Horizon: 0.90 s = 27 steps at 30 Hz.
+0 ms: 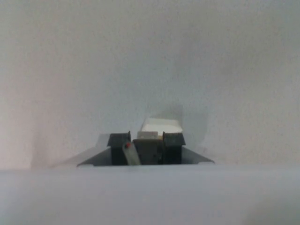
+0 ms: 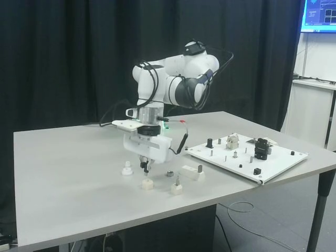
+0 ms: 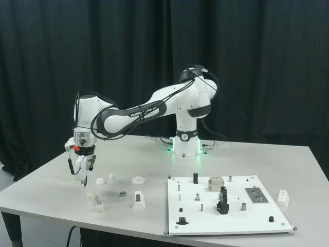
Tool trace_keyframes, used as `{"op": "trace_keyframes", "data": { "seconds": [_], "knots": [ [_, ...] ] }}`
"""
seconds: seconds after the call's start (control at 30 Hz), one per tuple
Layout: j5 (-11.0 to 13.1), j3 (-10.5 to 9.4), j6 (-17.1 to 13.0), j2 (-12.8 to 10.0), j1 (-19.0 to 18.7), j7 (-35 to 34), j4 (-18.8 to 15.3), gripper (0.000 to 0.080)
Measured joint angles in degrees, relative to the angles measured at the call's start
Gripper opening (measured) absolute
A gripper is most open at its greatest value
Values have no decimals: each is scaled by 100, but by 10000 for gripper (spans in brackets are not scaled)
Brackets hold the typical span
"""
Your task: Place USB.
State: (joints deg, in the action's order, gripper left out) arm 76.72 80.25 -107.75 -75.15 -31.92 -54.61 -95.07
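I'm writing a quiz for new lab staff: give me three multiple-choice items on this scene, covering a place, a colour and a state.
1. Where is the gripper?
A. over the fixture board
B. low over the bare table, by loose white parts
C. beside the arm's base

2. What colour is the fixture board?
A. white
B. black
C. green

3. What are the gripper's fingers doing?
A. spread wide, empty
B. shut together, empty
C. closed on a small part

Answers:
1 B: the gripper hangs over the table near the loose white parts, away from the fixture board.
2 A: its plate is white.
3 C: the wrist view shows the USB plug between the fingers.
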Motion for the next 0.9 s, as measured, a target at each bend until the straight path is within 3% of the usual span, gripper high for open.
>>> {"op": "trace_keyframes", "data": {
  "seconds": [0.6,0.9],
  "knots": [
    [-28,-210,20,-5,145,-134,93,141],
    [-121,-202,229,-4,145,-202,93,141]
  ]
}}
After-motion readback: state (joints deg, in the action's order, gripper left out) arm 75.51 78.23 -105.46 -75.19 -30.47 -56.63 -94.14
